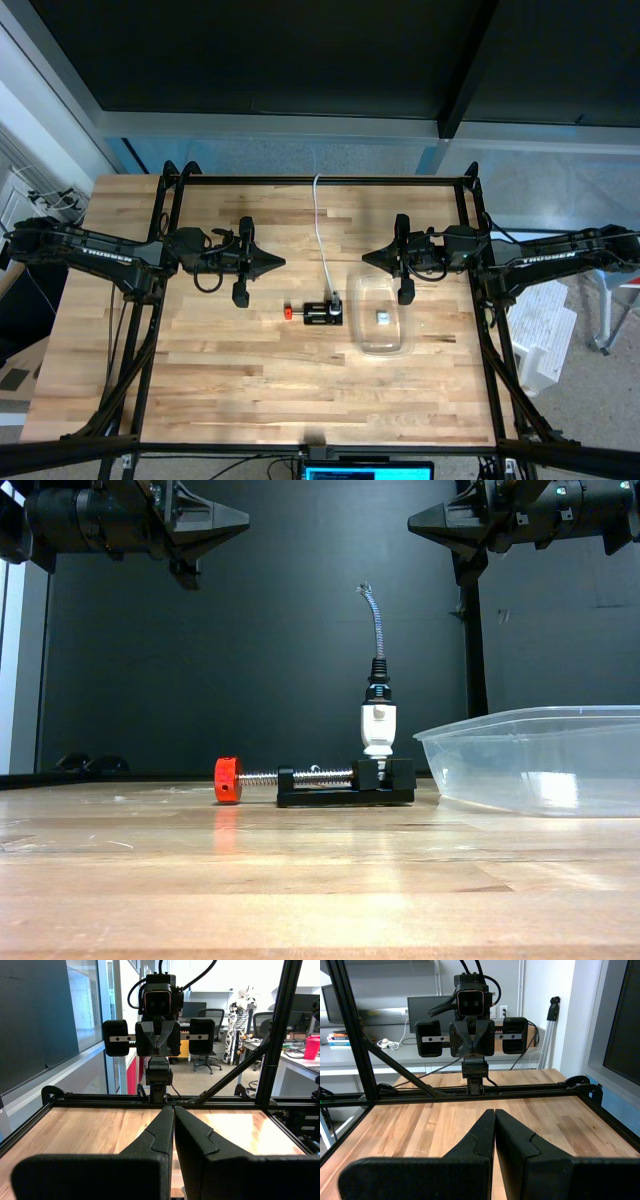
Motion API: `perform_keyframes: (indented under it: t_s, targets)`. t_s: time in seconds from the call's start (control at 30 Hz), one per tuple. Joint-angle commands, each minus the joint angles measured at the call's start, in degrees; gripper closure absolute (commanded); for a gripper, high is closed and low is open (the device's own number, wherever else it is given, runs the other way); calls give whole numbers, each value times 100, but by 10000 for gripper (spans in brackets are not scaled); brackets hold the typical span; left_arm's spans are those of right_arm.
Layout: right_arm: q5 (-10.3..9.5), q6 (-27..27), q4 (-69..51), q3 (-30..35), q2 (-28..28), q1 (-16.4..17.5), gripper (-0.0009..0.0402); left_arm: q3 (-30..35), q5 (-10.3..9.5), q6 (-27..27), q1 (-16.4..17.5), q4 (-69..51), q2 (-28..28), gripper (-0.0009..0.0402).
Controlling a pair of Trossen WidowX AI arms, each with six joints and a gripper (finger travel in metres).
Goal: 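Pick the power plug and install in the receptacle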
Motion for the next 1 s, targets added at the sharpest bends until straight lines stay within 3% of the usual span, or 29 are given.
perform_keyframes:
  t_s: [0.03,1.0]
  targets:
    - [0,-24,4,4,-4,0,393,0,2,2,2,0,0,393]
    - [2,-35,-9,4,-4,0,393,0,2,0,0,0,0,393]
